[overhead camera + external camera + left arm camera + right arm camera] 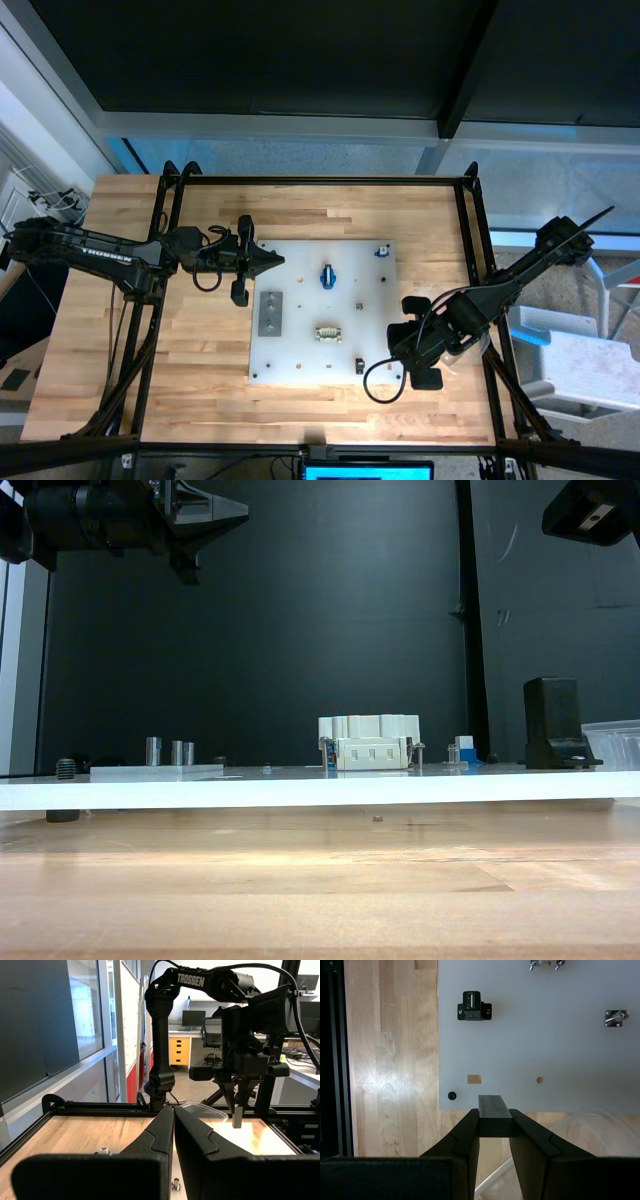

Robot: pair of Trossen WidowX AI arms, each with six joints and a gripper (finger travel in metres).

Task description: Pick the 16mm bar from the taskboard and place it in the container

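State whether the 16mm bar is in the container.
Out: right gripper holds the 16mm bar above the taskboard edge; left gripper hangs over the opposite edge.

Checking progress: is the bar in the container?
No, the right gripper holds the 16mm bar at the taskboard's right edge; the left gripper hovers at its left.

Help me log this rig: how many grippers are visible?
2. The left gripper hangs shut over the board's far-left corner; the right gripper, above its near-right corner, grips the bar.
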